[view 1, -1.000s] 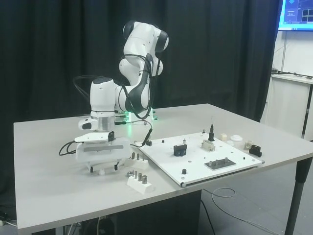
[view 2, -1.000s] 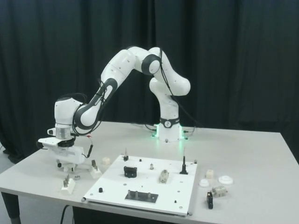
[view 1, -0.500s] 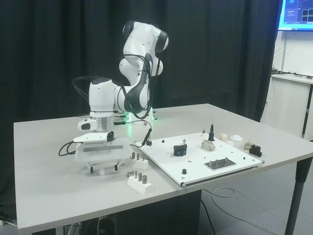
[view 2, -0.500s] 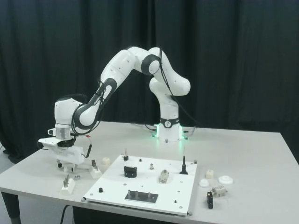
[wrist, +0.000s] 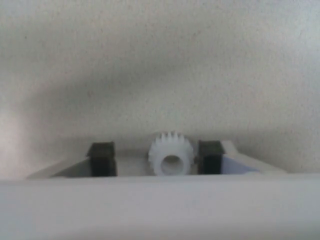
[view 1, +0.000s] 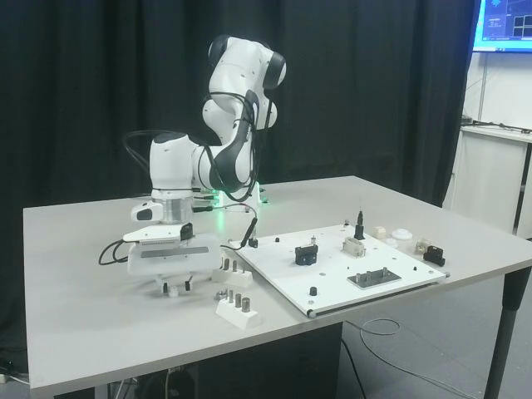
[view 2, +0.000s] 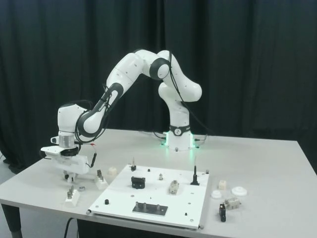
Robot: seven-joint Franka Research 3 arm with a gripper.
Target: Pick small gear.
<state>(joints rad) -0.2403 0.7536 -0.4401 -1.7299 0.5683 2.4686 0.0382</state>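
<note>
My gripper has its two black fingers spread apart, with the small gear between them; it touches the one at its 3 o'clock and stands off from the one at its 9 o'clock. The gear is white and toothed, with a hole through its middle. From the room views my hand hangs low over the grey table, just at 9 o'clock of the white board.
</note>
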